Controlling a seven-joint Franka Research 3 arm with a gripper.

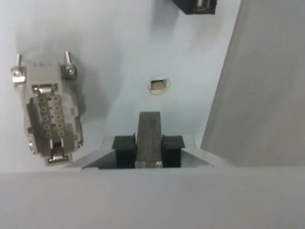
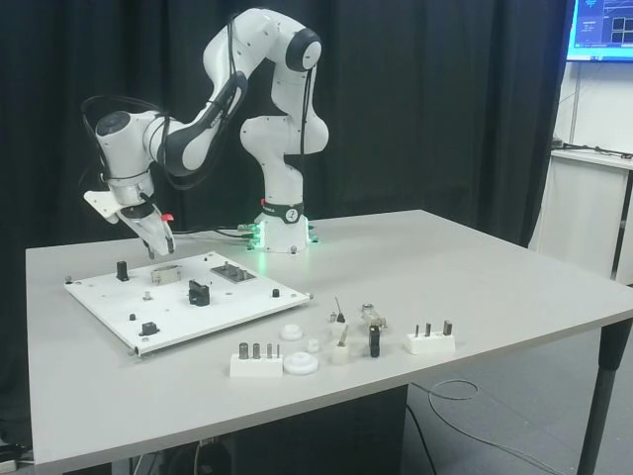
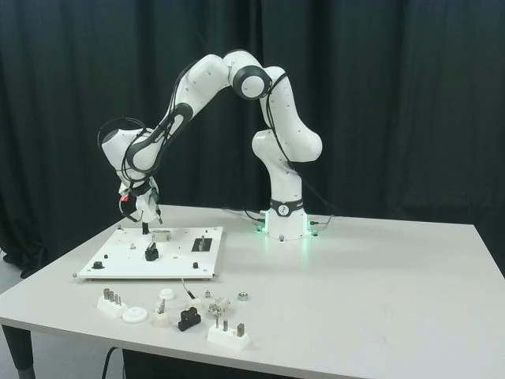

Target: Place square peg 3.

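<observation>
Tool clamped on square peg, hanging above the white board near its back corner. Square hole lies just ahead of the peg tip; multi-pin connector sits off to one side.

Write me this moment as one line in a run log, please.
phase: placing | tool: shut on dark square metal peg | position: above white board, near its small square hole | peg: not yet inserted

Square peg – dull grey metal; board – smooth, matt white.
</observation>
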